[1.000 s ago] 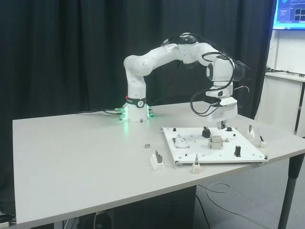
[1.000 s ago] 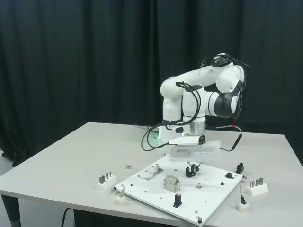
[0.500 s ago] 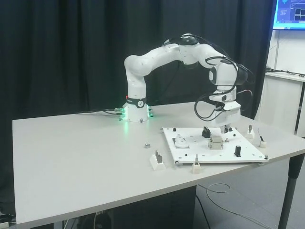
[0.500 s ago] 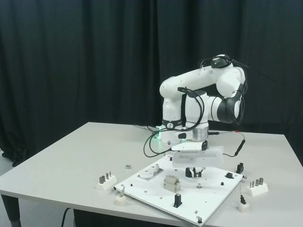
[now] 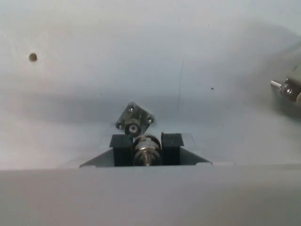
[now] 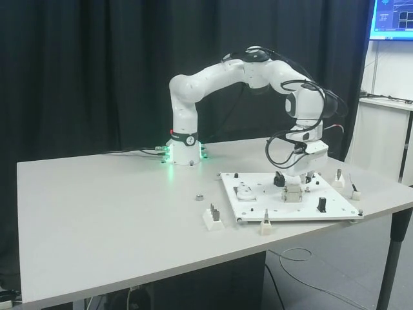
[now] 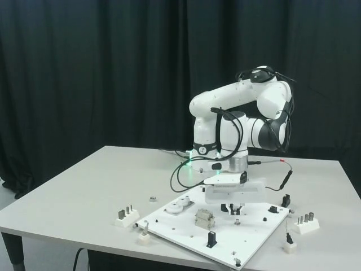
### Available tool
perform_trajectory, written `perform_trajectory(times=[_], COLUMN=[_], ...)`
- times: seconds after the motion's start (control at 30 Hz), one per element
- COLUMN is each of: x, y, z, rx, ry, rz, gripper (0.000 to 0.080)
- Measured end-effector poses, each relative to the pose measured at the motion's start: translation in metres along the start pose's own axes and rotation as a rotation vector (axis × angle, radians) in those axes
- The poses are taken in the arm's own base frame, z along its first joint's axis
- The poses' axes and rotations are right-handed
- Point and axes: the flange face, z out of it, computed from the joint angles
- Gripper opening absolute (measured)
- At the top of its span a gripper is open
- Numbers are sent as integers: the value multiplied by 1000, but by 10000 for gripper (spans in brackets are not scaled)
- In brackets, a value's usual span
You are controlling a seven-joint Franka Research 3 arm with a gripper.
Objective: Insert BNC.
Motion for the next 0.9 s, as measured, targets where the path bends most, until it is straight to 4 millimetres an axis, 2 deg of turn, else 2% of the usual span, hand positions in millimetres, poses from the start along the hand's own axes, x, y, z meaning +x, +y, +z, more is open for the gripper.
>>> perform_trajectory(times=[0.9], x=[-8], y=[-8], z=[11], rx=[-30], ry=[-3], rz=[-29], gripper=[123])
